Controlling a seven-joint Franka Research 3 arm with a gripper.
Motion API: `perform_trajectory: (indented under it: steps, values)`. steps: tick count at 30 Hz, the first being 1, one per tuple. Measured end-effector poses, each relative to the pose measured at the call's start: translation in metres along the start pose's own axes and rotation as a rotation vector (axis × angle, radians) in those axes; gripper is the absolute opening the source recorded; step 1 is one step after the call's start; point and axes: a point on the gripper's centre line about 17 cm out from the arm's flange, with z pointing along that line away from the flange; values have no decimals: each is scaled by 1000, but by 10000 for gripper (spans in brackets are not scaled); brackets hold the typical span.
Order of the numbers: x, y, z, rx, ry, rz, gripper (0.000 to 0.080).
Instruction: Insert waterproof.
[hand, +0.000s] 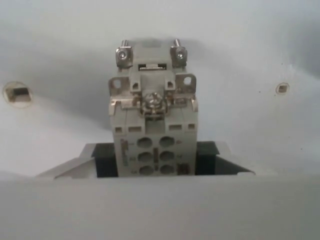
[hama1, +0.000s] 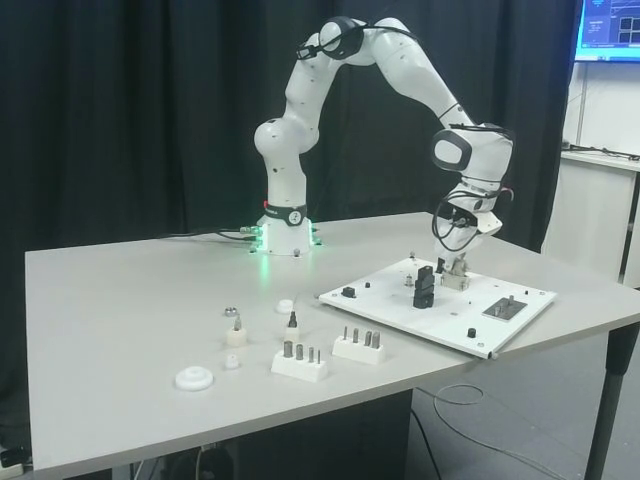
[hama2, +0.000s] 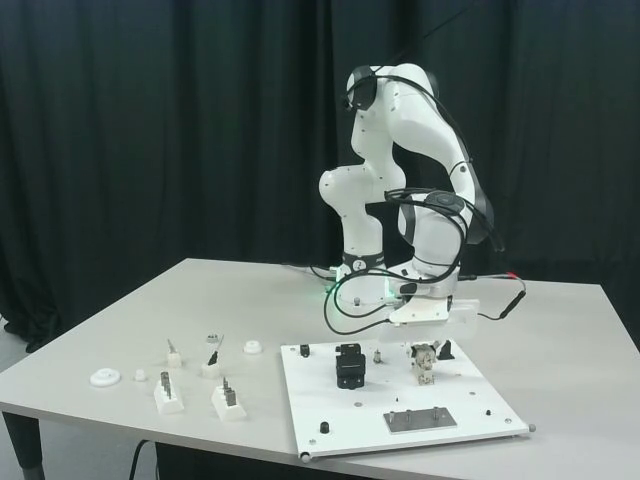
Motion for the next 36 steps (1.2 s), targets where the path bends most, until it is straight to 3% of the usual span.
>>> perform_trajectory:
  steps: [25,26,34,35,36]
  values:
    - [2,-1,0,1,0,10,313]
    - [3,-1,-1,1,0,10,483]
    - [6,-3,-16,3,-13,9,483]
    - [6,-3,-18,4,-16,9,779]
    - [6,-4,-20,4,-20,10,779]
